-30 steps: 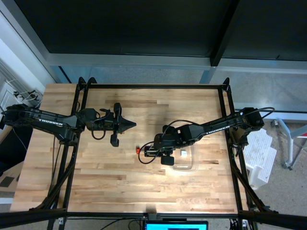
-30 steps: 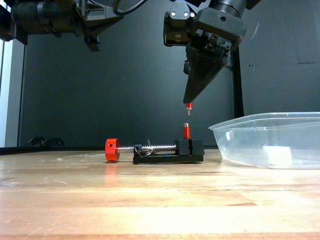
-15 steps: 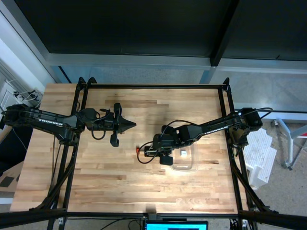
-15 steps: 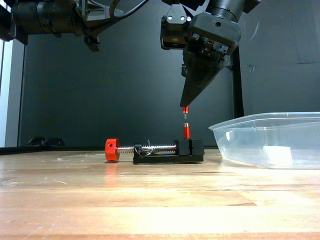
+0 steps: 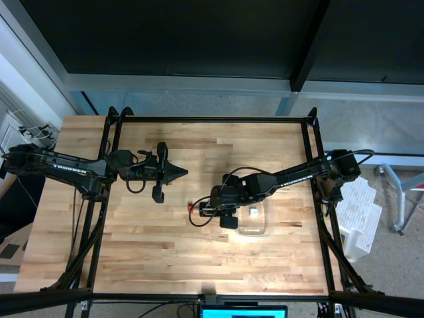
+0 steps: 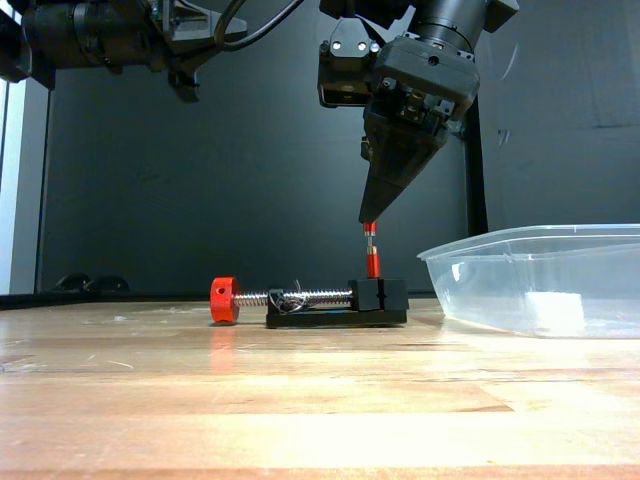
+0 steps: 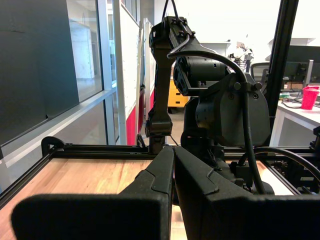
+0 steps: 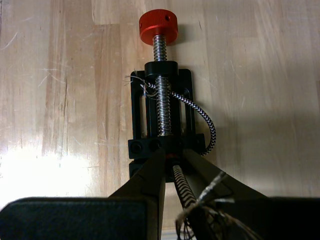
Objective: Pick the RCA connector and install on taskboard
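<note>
High view looks down; low view looks level; both share taskboard (image 6: 384, 298).

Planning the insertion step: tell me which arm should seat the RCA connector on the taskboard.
Right. The right pincer holds the RCA connector directly over the taskboard, at its upright red socket. The left pincer is shut, empty, and raised well off to the side.

You've got open desk (image 5: 132, 252) left of the taskboard (image 6: 335, 308), the tray (image 6: 530, 270) crowds its right, the right claw (image 6: 370, 222) pinching the RCA connector (image 6: 370, 231) hangs right over it, and the closed left claw (image 5: 180, 173) sits well away.
</note>
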